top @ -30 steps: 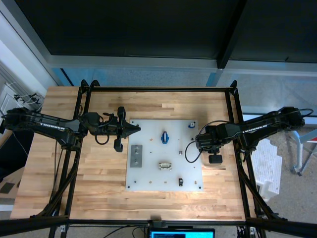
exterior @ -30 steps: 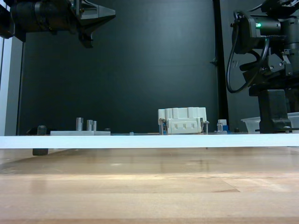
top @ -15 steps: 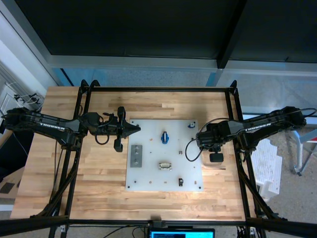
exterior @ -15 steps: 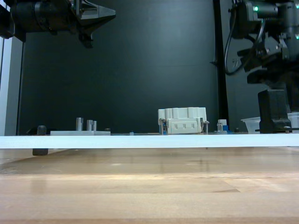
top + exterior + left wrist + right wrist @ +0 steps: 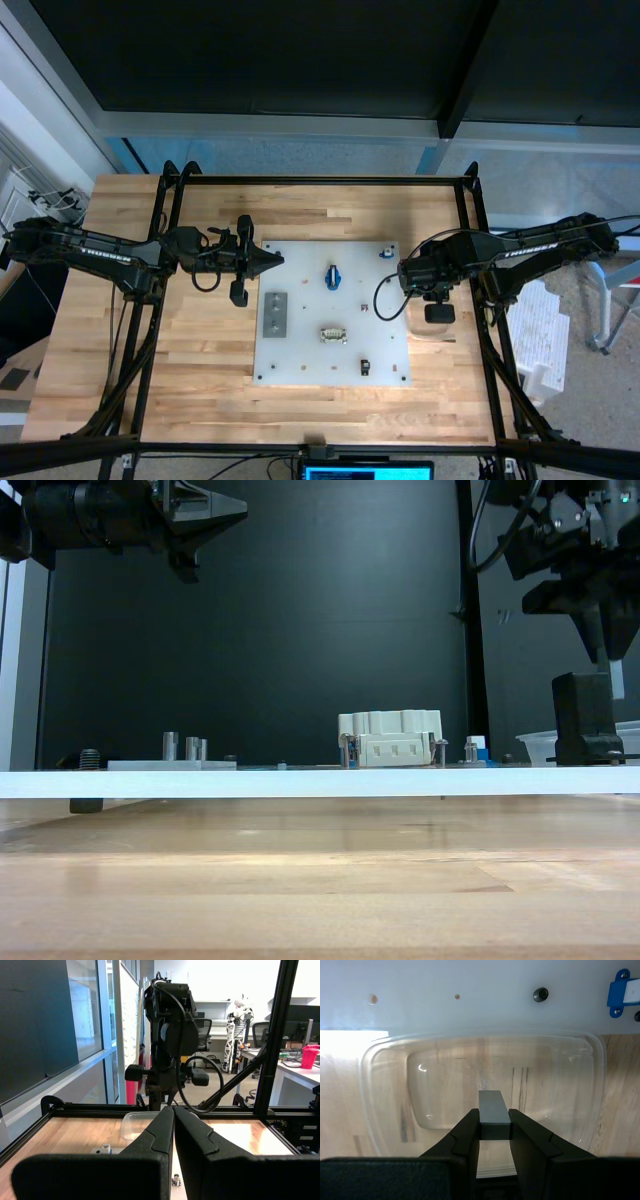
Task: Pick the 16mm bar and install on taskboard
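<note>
- The left tool (image 5: 276, 260) hangs high over the board's left edge, near its far left corner, and points across toward the right arm. Its two fingers (image 5: 161, 1130) are pressed together with nothing between them.
- The board (image 5: 300, 362) lies flat on the table (image 5: 190, 380), a little nearer the table's right edge than its left.
- A grey block (image 5: 274, 313) sits by the board's left edge. In the low view short metal pegs (image 5: 170, 746) stand up from it.
- A blue piece (image 5: 333, 277) stands toward the board's far edge, about midway across.
- A pale connector (image 5: 334, 335) sits near the board's middle.
- A small black part (image 5: 366, 367) stands close to the board's near edge, toward its near right corner.
- A small blue bracket (image 5: 386, 253) is at the board's far right corner.
- The right tool (image 5: 494, 1119) is just off the board's right edge, pointing straight down. Its fingers (image 5: 466, 1135) are closed narrowly on the bar.
- The bar (image 5: 494, 1104) is clamped between those fingers, one on each side. Its free end juts out past the fingertips, above the tray and not touching it.
- The clear tray (image 5: 380, 1060) rests on the table just beside the board's right edge, directly below the right tool. The low view shows the fingertips well above the tray's rim.
</note>
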Tool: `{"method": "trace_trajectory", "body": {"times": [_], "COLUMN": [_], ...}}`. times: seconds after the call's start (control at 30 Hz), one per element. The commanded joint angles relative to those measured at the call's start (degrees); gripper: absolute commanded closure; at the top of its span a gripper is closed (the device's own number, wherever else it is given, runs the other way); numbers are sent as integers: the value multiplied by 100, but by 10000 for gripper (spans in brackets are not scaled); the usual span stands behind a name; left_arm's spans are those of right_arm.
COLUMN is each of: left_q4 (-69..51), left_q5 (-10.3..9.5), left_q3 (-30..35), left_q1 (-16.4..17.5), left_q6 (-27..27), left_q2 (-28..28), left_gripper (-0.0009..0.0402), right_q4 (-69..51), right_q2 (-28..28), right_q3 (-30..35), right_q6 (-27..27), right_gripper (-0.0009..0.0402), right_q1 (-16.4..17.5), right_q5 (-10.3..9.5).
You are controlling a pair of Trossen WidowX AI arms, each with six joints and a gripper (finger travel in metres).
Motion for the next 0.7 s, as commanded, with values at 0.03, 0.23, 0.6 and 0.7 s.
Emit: {"method": "trace_trajectory", "body": {"times": [0.03,0.23,0.6,0.7], "left_q4": [0,0,0,0], "left_q5": [0,0,0,0], "left_q3": [0,0,0,0], "left_q1": [2,2,0,0], "left_q6": [2,2,2,2], "left_q2": [2,2,2,2], "left_gripper": [393,393,393,393], "right_q4": [-22,-13,197,243], "right_q2": [0,0,105,229], "right_q3": [52,57,59,140], "right_q6": [114,452,1325,1506], "right_gripper": [391,391,391,391], "right_q1": [39,284,1032,1174], "right_q5": [-4,2,4,7]}}
